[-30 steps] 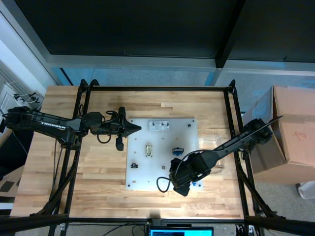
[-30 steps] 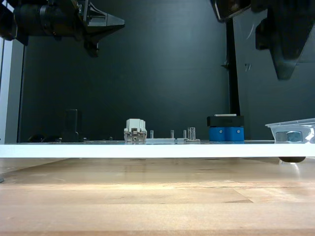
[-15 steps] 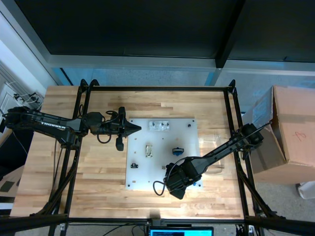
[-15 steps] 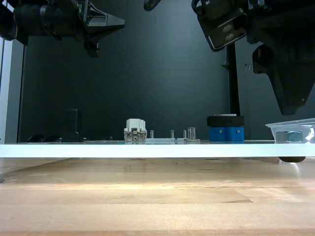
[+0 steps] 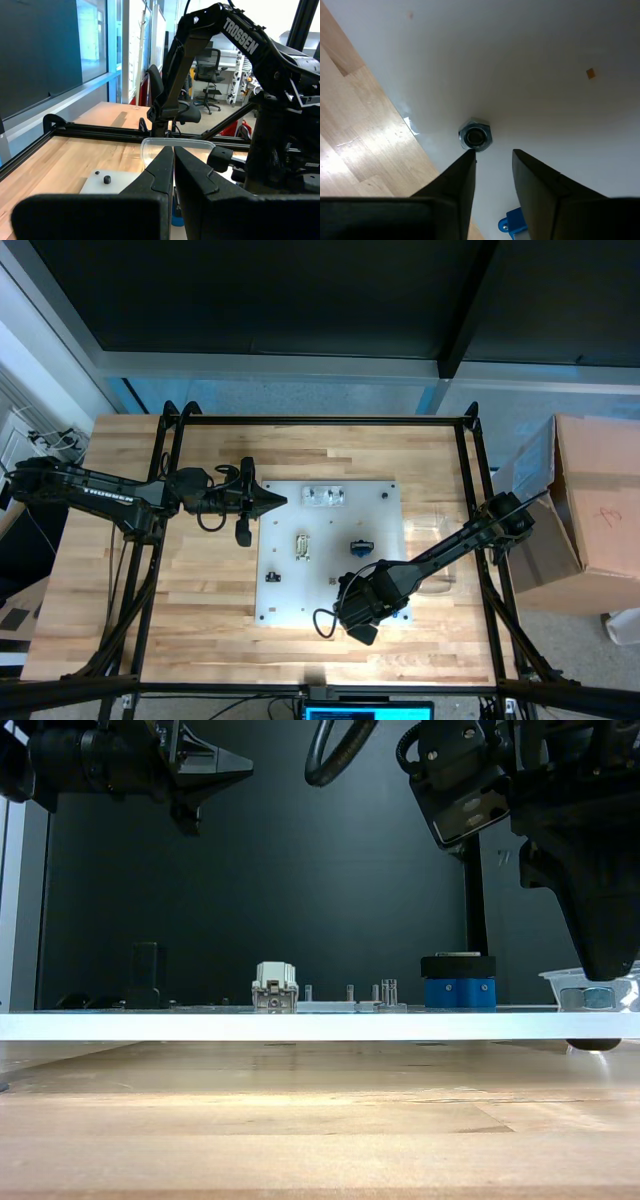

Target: Unfasten the M12 nut and place it in the container

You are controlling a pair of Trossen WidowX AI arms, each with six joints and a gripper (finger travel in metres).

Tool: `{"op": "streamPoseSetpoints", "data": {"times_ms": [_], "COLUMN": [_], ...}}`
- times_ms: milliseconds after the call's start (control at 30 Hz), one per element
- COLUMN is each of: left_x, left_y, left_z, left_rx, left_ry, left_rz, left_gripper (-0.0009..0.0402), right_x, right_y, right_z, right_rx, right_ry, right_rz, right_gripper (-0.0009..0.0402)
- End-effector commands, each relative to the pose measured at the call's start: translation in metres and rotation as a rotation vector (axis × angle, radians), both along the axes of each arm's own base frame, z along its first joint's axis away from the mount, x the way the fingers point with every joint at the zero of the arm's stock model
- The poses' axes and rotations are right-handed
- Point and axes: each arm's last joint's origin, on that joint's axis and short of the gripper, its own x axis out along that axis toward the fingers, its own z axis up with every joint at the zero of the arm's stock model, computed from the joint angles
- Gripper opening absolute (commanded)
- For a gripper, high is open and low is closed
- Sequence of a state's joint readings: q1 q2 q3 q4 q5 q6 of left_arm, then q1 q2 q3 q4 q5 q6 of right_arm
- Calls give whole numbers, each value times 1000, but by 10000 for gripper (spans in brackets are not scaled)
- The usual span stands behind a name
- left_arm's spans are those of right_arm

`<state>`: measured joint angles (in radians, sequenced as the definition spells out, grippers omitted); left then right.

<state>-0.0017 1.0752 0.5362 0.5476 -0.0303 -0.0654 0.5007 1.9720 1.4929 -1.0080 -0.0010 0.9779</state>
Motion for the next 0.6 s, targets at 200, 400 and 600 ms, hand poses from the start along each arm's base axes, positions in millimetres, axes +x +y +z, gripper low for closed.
{"op": "streamPoseSetpoints", "data": {"times_ms": [200,400,600], "left_x": [0,0,0], "left_y": [0,0,0], "left_z": [0,0,0], "left_rx": [0,0,0], "left_ry": [0,0,0], "left_rz": [0,0,0], "left_gripper": [0,0,0], "right_x": [-1,-1,-1], "right_y": [0,0,-1], "right_z": [-5,-5,-5], "right_rx": [-4,-6,-12], "right_ry": [-1,-2,-5], "right_rz": [46,72,154], "right_gripper": [32,5,1]}}
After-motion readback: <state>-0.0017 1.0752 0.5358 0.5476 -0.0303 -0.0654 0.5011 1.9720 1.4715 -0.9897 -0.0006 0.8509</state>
